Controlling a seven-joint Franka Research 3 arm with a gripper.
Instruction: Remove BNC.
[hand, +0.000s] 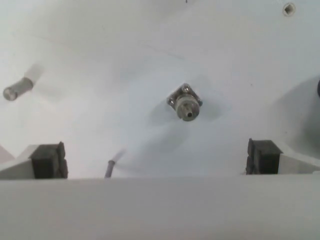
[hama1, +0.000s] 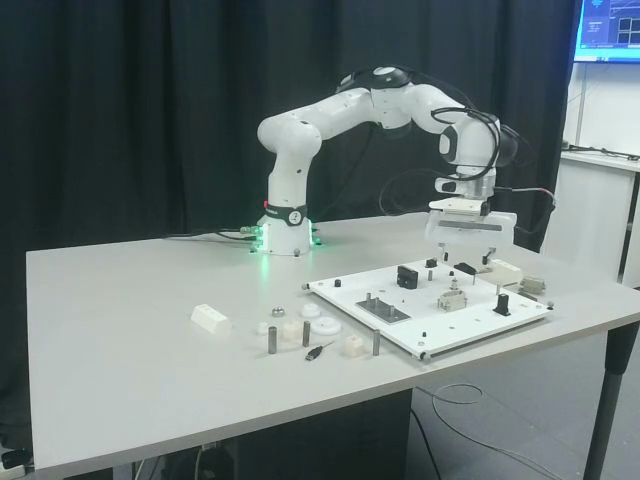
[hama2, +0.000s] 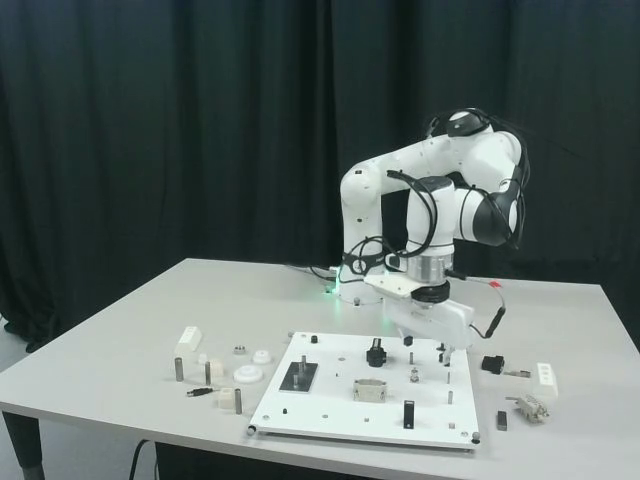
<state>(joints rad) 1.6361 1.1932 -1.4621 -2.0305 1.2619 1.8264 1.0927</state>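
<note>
**Open end effector above the BNC socket: risks of the descent**

The end effector (hand: 155, 159) is seen spread wide and holding nothing, its two black pads (hand: 48, 161) standing well apart. The BNC connector (hand: 185, 104) is found between them but further out than the pad line, seated upright on its small square flange on the white board (hama1: 470, 325), which lies on the grey table (hama1: 120, 300). In both room views the end effector is held above the connector, clear of it, so no contact has been made.

Several failures are judged possible. Since the connector sits off the midline of the pads, a straight descent could bring one finger down onto the barrel or the flange rather than around it. A closing grip taken too high on the short barrel could slip off the rounded metal. A BNC is normally released by a twist before it is pulled; if it is drawn straight up, the board could be lifted or shifted on the table. A thin pin (hand: 111, 167) standing near the connector, and a grey peg (hand: 17, 88) further off, could be struck by a wide-open finger.
</note>
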